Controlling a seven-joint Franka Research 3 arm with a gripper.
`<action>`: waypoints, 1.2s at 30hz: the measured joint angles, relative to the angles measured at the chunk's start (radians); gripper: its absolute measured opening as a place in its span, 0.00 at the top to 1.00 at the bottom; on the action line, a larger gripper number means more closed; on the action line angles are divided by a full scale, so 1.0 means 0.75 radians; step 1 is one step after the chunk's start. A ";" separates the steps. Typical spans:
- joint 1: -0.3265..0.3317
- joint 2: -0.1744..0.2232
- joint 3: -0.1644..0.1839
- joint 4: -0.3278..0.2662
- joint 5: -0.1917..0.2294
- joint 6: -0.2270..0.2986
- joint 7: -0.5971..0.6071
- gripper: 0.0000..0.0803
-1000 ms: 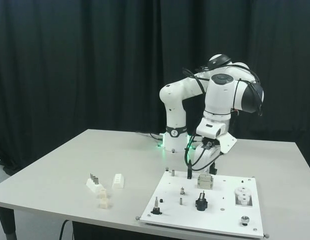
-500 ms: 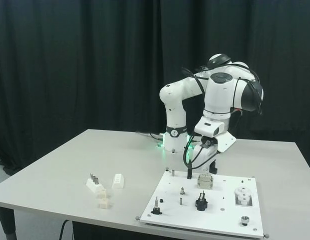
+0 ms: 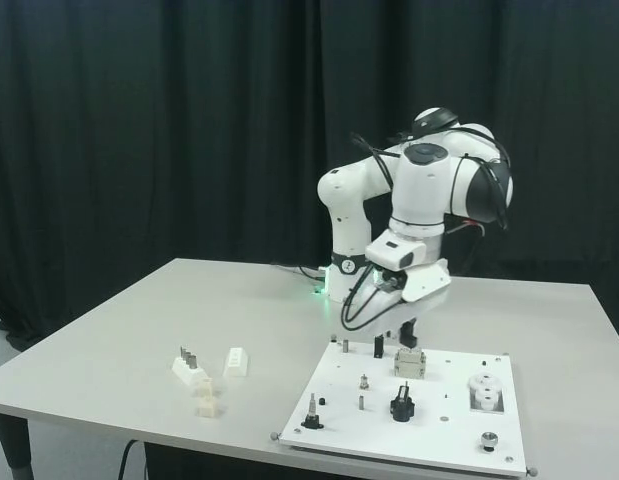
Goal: Place D-SUB.
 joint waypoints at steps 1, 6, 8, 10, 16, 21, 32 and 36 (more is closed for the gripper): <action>-0.007 0.000 -0.002 0.000 -0.003 0.000 0.000 0.81; -0.048 0.002 -0.015 -0.001 -0.018 0.002 0.001 0.81; -0.066 0.003 -0.021 -0.003 -0.021 0.002 0.001 0.81; -0.084 0.005 -0.027 -0.003 -0.024 0.002 0.001 0.81; -0.141 0.011 -0.038 -0.007 -0.035 0.000 -0.005 0.81; -0.188 0.019 -0.041 -0.015 -0.050 0.000 -0.020 0.81; -0.256 0.077 -0.073 -0.076 -0.048 0.018 -0.051 0.81; -0.269 0.094 -0.073 -0.116 -0.043 0.051 -0.051 0.81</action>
